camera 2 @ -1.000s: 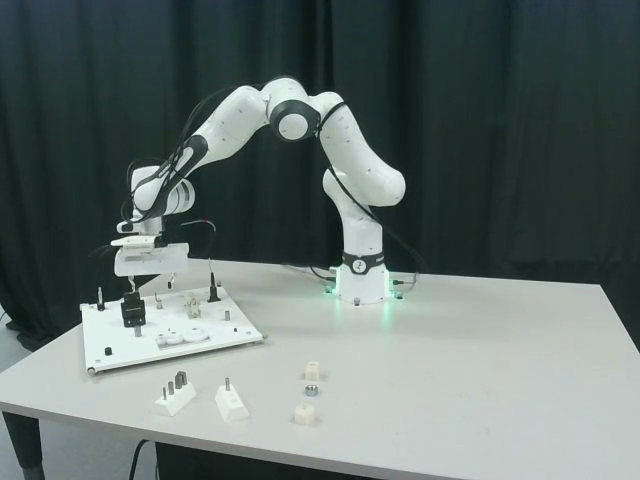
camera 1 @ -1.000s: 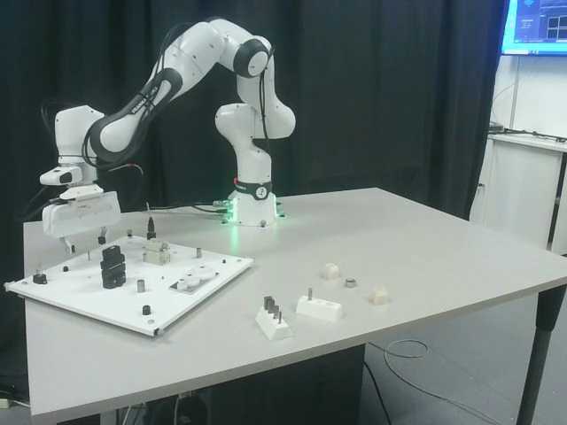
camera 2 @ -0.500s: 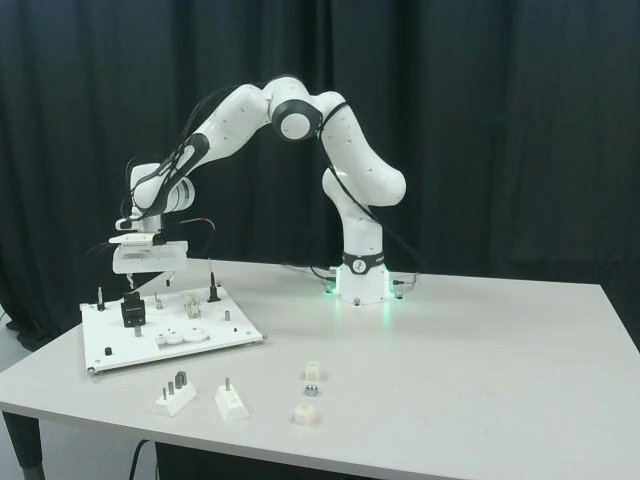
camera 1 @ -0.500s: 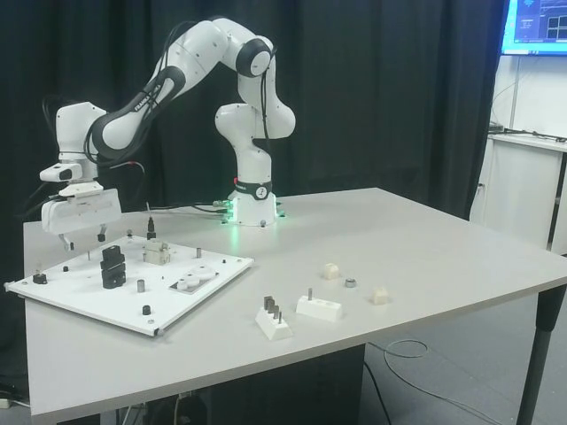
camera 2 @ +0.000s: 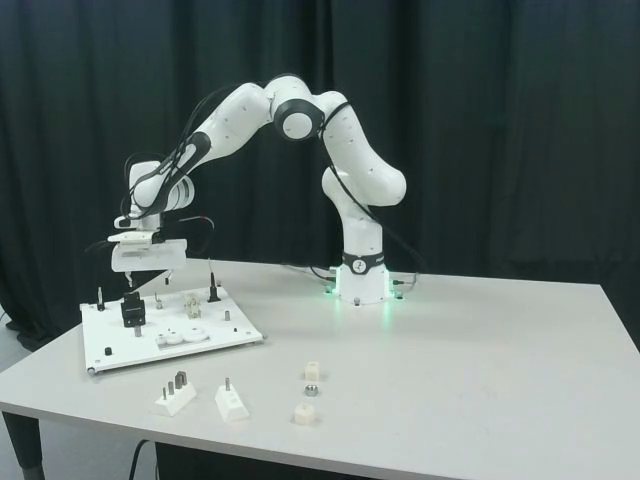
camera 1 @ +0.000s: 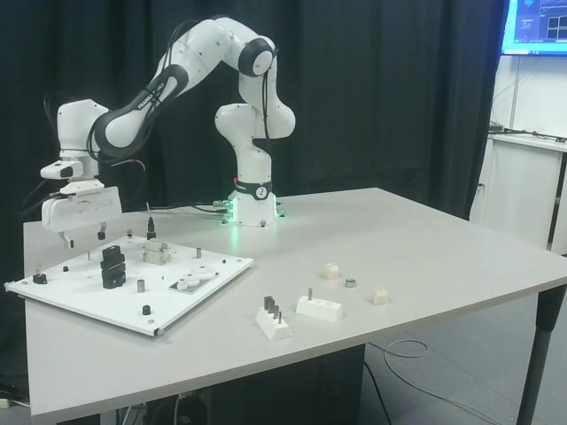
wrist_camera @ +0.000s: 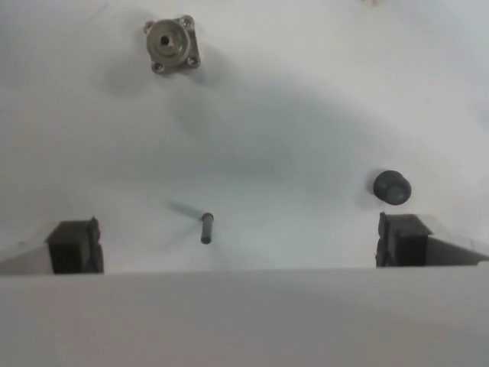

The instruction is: Pick round peg 2.

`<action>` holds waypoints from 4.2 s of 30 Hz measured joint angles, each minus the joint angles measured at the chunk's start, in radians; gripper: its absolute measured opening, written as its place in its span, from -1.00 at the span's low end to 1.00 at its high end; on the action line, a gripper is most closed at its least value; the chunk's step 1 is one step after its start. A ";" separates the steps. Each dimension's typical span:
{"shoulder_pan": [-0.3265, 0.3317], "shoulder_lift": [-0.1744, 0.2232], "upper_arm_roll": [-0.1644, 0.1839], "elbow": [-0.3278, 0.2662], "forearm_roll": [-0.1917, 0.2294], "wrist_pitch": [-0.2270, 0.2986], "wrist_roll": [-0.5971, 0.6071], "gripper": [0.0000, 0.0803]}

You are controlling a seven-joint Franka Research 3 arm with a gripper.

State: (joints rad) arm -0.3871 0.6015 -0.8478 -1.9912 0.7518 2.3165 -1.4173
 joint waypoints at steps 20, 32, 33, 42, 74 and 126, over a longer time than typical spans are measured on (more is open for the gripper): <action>0.021 -0.052 -0.001 0.014 -0.020 -0.015 0.057 0.99; 0.082 -0.125 0.001 0.063 -0.020 -0.126 0.145 0.99; 0.090 -0.129 0.002 0.068 -0.020 -0.137 0.153 0.99; 0.179 -0.148 0.008 0.100 -0.020 -0.201 0.246 0.99; 0.581 -0.147 0.024 0.071 -0.054 -0.200 0.579 0.99; 0.758 -0.050 0.156 0.065 -0.085 0.115 0.966 0.99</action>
State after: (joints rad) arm 0.3712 0.5517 -0.6921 -1.9258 0.6672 2.4313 -0.4518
